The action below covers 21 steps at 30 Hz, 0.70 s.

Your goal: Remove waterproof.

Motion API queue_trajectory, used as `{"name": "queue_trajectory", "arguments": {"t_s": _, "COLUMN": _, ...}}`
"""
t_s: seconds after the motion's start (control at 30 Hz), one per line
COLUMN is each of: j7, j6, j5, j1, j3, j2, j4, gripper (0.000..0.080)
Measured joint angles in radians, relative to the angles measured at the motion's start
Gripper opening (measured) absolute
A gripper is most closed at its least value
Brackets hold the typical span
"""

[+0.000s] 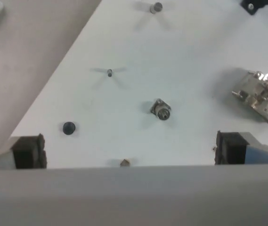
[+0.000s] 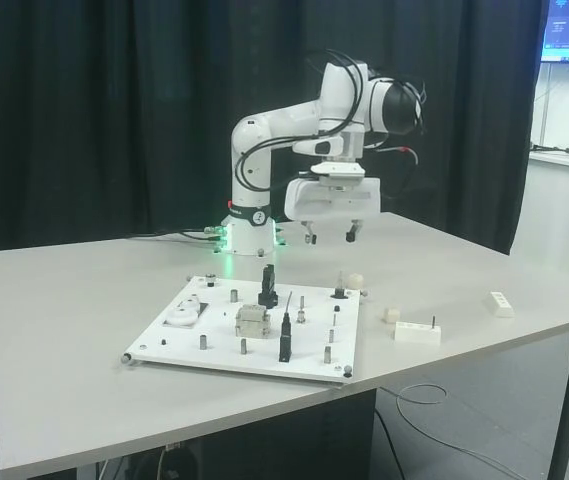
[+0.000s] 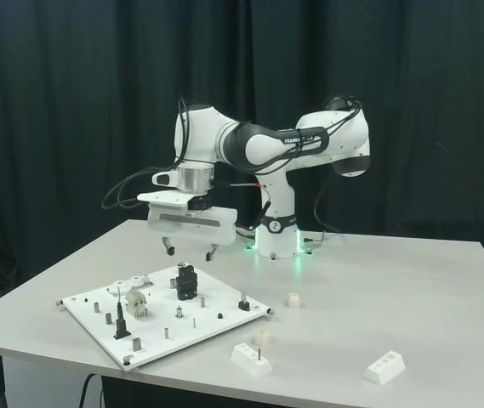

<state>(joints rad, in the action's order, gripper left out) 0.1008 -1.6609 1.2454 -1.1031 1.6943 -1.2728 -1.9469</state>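
The gripper (image 1: 129, 149) hangs released and empty, its two black-padded fingers (image 1: 28, 151) spread wide apart, well above the white board (image 1: 181, 94) and touching nothing. In the wrist view, directly beneath the gap between the fingertips, a small metal round connector on a square flange (image 1: 160, 110) sits fixed to the board; this looks like the waterproof connector the task names, and it stands in place, untouched. Near it lie a black round cap (image 1: 69, 127), a thin upright pin (image 1: 109, 72), a short grey cylinder post (image 1: 156, 7), and a metal multi-pin connector block (image 1: 263, 96) off to one side. A black fixture corner (image 1: 256, 5) shows at the board's far edge. In the first room view the gripper (image 2: 330, 235) hovers over the back edge of the board (image 2: 214, 345), which rests on the grey table (image 2: 74, 300). The white arm (image 2: 294, 125) bends over from its base (image 2: 247, 232), where green lights glow. On the table beside the board stand a white holder with a pin (image 2: 417, 331), a small white cube (image 2: 392, 315) and a white block (image 2: 501, 303).
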Motion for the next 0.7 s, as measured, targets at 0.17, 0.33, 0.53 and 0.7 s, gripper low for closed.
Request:
{"name": "queue_trajectory", "arguments": {"t_s": 0.17, "j7": 0.007, "j6": -0.001, "j5": 0.000, "j1": 0.007, "j3": -0.008, "j2": 0.000, "j4": 0.015, "gripper": 0.0800}}
{"name": "queue_trajectory", "arguments": {"t_s": 0.33, "j7": 0.017, "j6": -0.001, "j5": 0.000, "j1": 0.015, "j3": -0.013, "j2": 0.000, "j4": 0.027, "gripper": 0.0800}}
{"name": "queue_trajectory", "arguments": {"t_s": 0.53, "j7": 0.029, "j6": -0.001, "j5": 0.000, "j1": 0.023, "j3": -0.015, "j2": 0.000, "j4": 0.036, "gripper": 0.0800}}
{"name": "queue_trajectory", "arguments": {"t_s": 0.7, "j7": 0.053, "j6": -0.001, "j5": 0.005, "j1": 0.031, "j3": -0.015, "j2": 0.001, "j4": 0.050, "gripper": 0.0800}}
